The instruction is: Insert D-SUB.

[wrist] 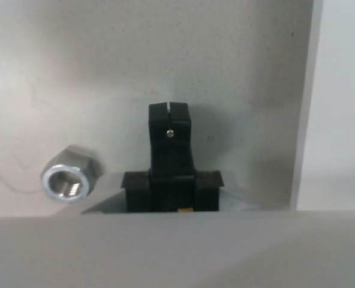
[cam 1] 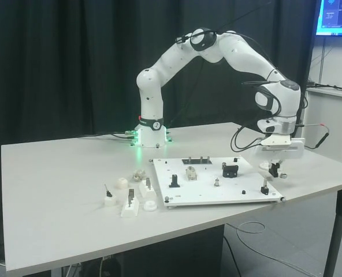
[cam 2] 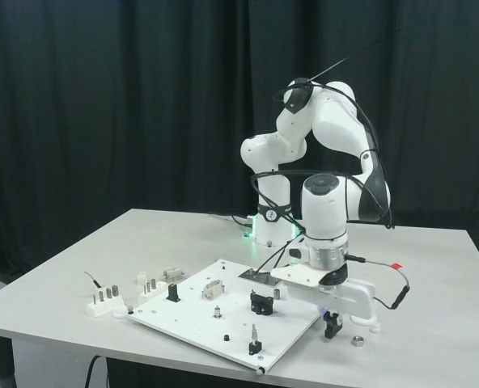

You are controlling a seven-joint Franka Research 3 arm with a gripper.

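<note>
In the wrist view, the gripper (wrist: pixel 173 207) is closing on a black D-SUB connector (wrist: pixel 171 147), with a hex nut (wrist: pixel 69 177) lying just beside it on the grey table (wrist: pixel 165 60).

In the first room view, the arm (cam 1: pixel 229 52) is hovering past the white board (cam 1: pixel 217 190) (the connector is hanging off its edge, not over it).

In the second room view, the nut (cam 2: pixel 357 340) is sitting near the connector (cam 2: pixel 332 325); a descent here would probably be striking bare table, since no socket lies underneath.
</note>
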